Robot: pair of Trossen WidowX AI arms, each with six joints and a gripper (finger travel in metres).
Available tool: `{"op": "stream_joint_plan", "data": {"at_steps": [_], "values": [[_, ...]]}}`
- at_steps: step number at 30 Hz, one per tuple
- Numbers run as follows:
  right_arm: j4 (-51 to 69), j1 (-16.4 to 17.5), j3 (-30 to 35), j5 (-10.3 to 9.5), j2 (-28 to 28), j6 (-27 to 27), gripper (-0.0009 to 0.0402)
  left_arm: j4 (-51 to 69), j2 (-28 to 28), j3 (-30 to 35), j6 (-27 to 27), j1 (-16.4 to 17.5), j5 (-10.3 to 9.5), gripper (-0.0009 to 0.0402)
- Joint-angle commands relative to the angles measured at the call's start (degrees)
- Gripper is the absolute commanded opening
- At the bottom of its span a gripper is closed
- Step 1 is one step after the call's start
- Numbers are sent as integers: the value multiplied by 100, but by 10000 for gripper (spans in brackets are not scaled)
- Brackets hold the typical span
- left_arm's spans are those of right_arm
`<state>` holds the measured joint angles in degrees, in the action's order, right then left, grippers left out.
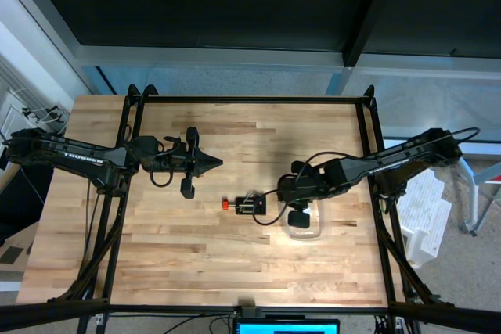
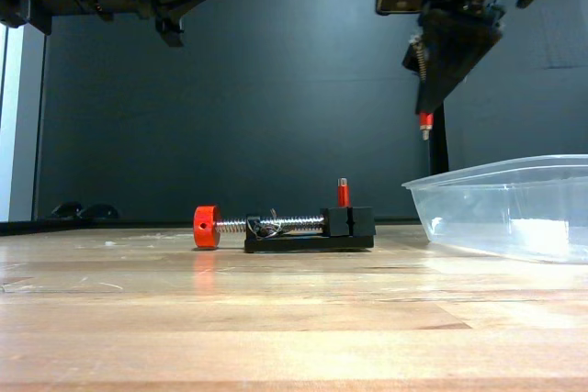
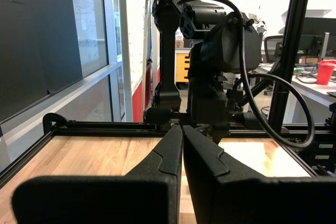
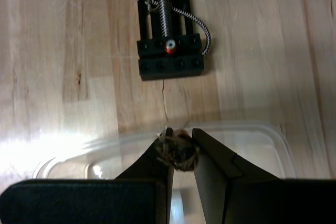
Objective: Pick the RCA connector and install on taskboard
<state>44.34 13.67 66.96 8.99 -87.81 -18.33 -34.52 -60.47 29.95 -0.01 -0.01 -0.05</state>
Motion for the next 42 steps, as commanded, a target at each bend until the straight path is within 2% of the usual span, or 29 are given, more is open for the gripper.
{"op": "stream_joint_plan", "data": {"at_steps": [1,24,42], "values": [[-7,-13,203,2,-212,87,2,-2,0,0,0,0,2,0],[37,-208,1530,-4,-1661,289,2,-2,-2,0,0,0,2,0],[31,-269,1530,0,-1808,385,2,-2,-2,0,0,0,2,0]]}}
